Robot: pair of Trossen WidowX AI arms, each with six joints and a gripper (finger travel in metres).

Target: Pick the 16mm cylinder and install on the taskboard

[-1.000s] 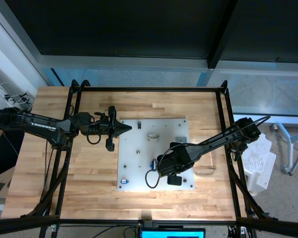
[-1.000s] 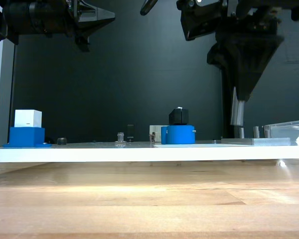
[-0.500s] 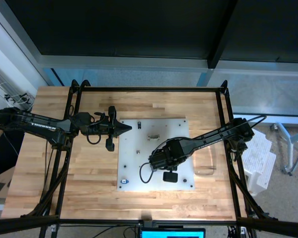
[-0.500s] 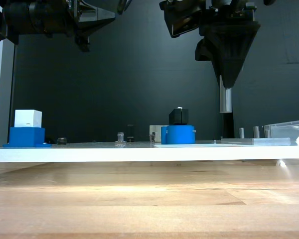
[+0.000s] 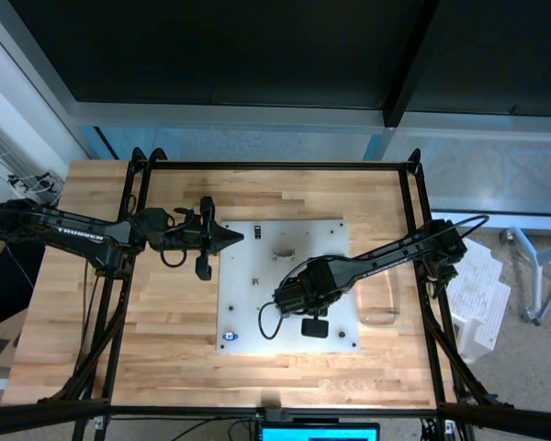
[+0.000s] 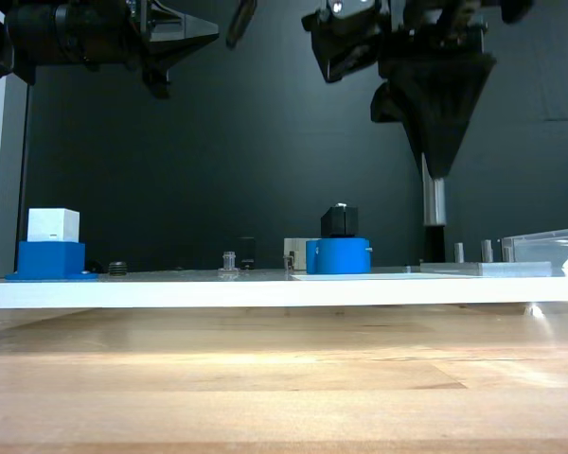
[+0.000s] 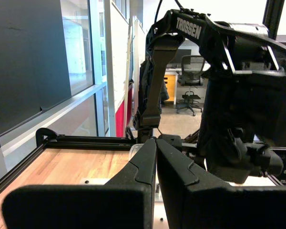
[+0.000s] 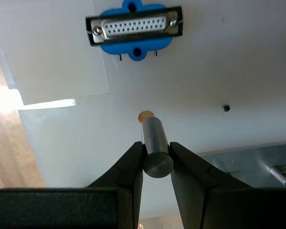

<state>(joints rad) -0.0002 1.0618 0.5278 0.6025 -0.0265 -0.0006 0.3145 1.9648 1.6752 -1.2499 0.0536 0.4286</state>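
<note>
R gripper (image 8: 157,146) clamping 16mm cylinder (image 8: 155,136) has dipped toward taskboard (image 8: 229,57) hole (image 8: 145,115), insert next; L gripper (image 5: 235,236) closed, empty, over board's left edge.

Legible text, one entry: "TROSSEN" in white capitals on the upper link of my right arm (image 7: 188,27), read in the left wrist view just above my left gripper (image 7: 156,140). The high view shows a white line of lettering along a link of my left arm (image 5: 73,235), too small for me to read with certainty. No other text reads.
</note>
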